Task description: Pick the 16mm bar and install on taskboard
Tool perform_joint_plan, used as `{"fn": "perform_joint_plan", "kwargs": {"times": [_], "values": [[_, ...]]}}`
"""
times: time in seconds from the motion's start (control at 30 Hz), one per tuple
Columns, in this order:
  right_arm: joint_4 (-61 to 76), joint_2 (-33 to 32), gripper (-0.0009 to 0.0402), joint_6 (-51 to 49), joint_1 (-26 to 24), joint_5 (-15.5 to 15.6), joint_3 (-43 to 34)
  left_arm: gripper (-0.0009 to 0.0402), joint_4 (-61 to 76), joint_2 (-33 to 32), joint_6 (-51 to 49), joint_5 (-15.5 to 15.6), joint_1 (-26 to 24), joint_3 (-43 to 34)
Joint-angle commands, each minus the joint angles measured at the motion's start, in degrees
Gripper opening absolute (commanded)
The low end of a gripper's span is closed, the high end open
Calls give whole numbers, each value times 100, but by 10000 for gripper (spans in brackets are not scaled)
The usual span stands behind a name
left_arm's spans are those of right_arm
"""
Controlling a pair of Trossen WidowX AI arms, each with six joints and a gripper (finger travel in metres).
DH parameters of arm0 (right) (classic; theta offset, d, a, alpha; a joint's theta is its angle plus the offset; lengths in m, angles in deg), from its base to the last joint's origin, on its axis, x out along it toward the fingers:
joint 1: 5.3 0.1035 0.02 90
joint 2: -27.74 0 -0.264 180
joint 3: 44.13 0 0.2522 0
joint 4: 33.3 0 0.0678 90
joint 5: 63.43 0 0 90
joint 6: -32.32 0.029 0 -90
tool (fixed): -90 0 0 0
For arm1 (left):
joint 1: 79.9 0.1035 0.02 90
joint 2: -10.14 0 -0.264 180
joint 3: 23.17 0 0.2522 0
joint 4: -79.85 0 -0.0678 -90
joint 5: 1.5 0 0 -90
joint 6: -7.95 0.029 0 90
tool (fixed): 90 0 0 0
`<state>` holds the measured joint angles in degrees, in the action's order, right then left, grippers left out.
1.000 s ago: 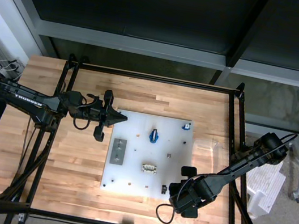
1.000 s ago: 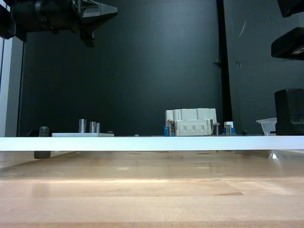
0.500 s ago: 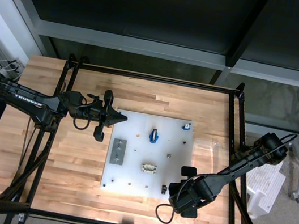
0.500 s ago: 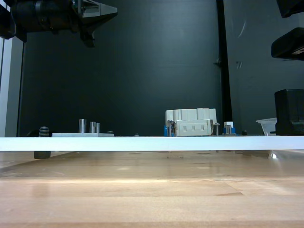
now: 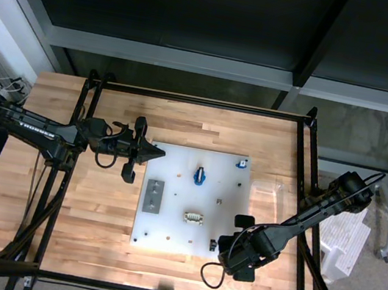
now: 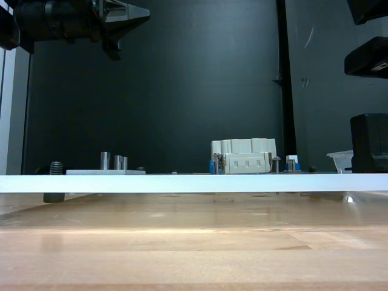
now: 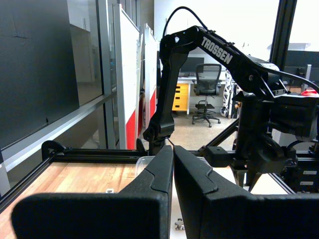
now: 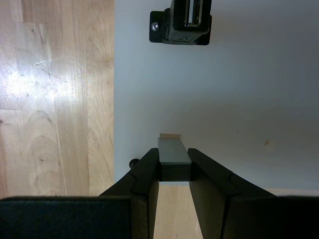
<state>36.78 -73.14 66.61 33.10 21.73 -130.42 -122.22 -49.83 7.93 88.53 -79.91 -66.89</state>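
The right gripper (image 8: 173,155) was clamped on the short grey rectangular 16mm metal bar (image 8: 174,148), one black finger (image 8: 147,172) pressed against each long side, with the bar's flat end reaching just past the fingertips. It pointed down at the flat white plastic task board (image 8: 249,99), close to the board's edge. Whether the bar touched the board could not be told. A small square tan opening (image 8: 169,135) in the board lay just beyond the bar's end, and a black rectangular socket (image 8: 182,22) sat farther ahead of the fingertips. The pale wooden table top (image 8: 60,99) ran alongside the board, off to one side of this gripper. The left gripper (image 7: 173,167) had its two fingers pressed together with nothing between them. It hung level, well above the board's far left corner, its tip aimed across the board; below and ahead of it stood a grey metal block with upright pegs (image 5: 152,196).
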Motion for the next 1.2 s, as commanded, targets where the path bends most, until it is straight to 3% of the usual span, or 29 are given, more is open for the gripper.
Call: {"fn": "perform_joint_plan", "kwargs": {"times": [0.03, 0.17, 1.2], "values": [[15, 7, 9, -2, -15, -31, 7, 0, 0, -2, 0, -2, 0, 0], [15, 57, 9, 0, -31, -166, 7, 0, 0, -2, 0, 0, 2, 0], [9, 116, 9, 151, 74, -118, 9, 0, -2, -2, 0, 0, 2, 0]]}}
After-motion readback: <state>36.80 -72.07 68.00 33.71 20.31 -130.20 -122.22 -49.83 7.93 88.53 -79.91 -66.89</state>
